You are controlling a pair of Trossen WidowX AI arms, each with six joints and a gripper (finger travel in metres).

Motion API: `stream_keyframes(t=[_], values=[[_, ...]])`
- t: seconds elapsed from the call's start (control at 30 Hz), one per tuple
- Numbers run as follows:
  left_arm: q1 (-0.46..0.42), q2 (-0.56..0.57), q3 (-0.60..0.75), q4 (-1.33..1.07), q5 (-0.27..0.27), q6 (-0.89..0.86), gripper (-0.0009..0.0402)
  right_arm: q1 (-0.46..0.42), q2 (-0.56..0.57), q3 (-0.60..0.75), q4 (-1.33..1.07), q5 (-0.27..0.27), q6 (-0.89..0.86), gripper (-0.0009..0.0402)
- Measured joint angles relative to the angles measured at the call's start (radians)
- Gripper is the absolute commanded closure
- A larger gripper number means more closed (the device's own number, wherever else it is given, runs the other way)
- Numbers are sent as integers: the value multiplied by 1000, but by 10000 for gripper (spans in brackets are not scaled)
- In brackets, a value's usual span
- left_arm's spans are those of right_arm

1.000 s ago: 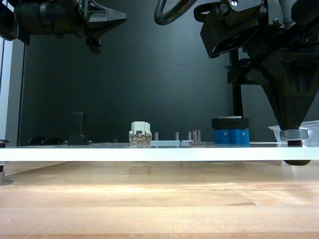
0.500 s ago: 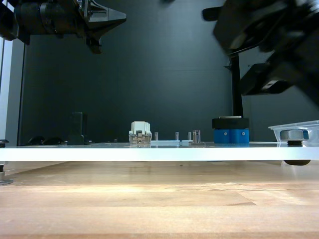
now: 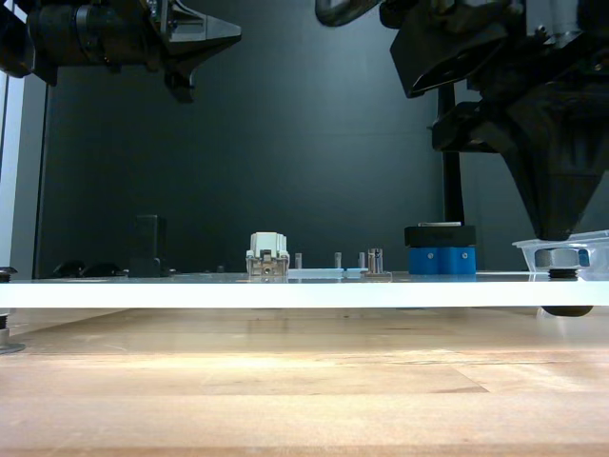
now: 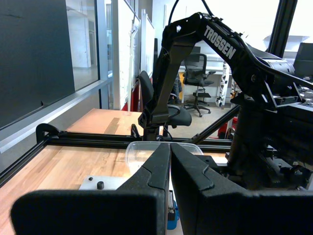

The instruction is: Pick the M12 nut and place it on its threads and fasten

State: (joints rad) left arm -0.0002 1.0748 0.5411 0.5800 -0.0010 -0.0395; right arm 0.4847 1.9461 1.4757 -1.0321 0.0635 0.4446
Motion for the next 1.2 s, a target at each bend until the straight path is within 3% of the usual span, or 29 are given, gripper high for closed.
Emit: stream_keyframes(t=[0.27, 0.33, 0.4, 0.5, 0.53, 0.57, 0.63, 0.8, 1.07, 1.2], values=[[0, 0, 0, -2, 0, 0, 393, 4, 7, -13, 46, -5, -5, 393], [0, 0, 0, -1, 0, 0, 393, 6, 7, -16, 51, -30, -6, 393], [0, 0, 0, -2, 0, 0, 393, 6, 7, -21, 57, -89, -19, 393], [0, 0, 0, -6, 0, 0, 393, 7, 7, -27, 83, -295, -91, 393], [0, 0, 0, -6, 0, 0, 393, 7, 7, -28, 78, -345, -111, 393], [0, 0, 0, -5, 0, 0, 393, 9, 7, -28, 72, -360, -120, 393], [0, 0, 0, -6, 0, 0, 393, 11, 5, -28, 70, -328, -117, 393], [0, 0, 0, -6, 0, 0, 393, 8, 2, -23, 40, -137, -83, 393], [0, 0, 0, -7, 0, 0, 393, 11, -5, -19, 38, 20, -30, 393], [0, 0, 0, -7, 0, 0, 393, 14, -5, -23, 67, 49, -29, 393]])
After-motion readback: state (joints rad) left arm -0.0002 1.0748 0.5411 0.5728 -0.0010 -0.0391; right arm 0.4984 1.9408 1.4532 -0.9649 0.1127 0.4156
